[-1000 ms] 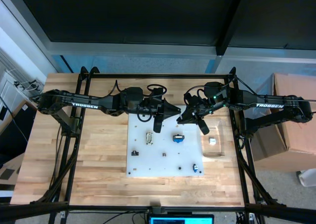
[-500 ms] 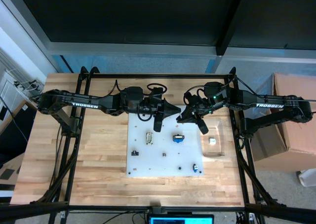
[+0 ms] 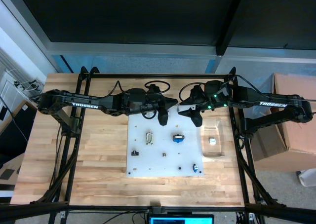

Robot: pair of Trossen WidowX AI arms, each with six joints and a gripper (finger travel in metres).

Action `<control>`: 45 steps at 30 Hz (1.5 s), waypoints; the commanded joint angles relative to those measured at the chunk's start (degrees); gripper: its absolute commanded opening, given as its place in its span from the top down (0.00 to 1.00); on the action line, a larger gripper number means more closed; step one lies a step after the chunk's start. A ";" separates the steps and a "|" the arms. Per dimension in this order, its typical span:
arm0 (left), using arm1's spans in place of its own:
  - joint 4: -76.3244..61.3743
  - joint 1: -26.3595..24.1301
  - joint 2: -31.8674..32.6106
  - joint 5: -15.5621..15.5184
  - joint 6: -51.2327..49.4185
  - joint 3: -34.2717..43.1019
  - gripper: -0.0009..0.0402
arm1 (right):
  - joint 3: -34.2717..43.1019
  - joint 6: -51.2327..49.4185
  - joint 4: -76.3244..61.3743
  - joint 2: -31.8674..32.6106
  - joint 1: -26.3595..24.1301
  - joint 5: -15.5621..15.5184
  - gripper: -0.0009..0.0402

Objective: Pick the RJ45 connector and install on the taskboard

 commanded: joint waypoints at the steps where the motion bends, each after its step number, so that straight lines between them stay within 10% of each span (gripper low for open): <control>1: -2.34 -0.02 -0.02 -4.39 -2.14 0.02 0.98 | 2.71 1.38 -4.87 0.83 0.22 6.56 0.42; 11: -3.23 0.00 -0.02 -8.52 -6.27 0.02 0.98 | 10.60 1.18 -14.60 10.08 0.57 13.86 0.43; 25: -3.23 0.04 -0.02 -9.49 -7.80 0.02 0.98 | 14.14 -3.69 -13.60 16.98 0.76 13.60 0.53; 38: -3.17 0.04 -0.02 -9.51 -8.20 0.02 0.97 | 14.12 -5.31 -14.08 16.96 0.79 13.62 0.98; 45: -4.13 0.00 -0.17 -12.26 -8.59 0.02 0.80 | 13.81 -5.42 -14.62 16.79 0.79 12.59 0.95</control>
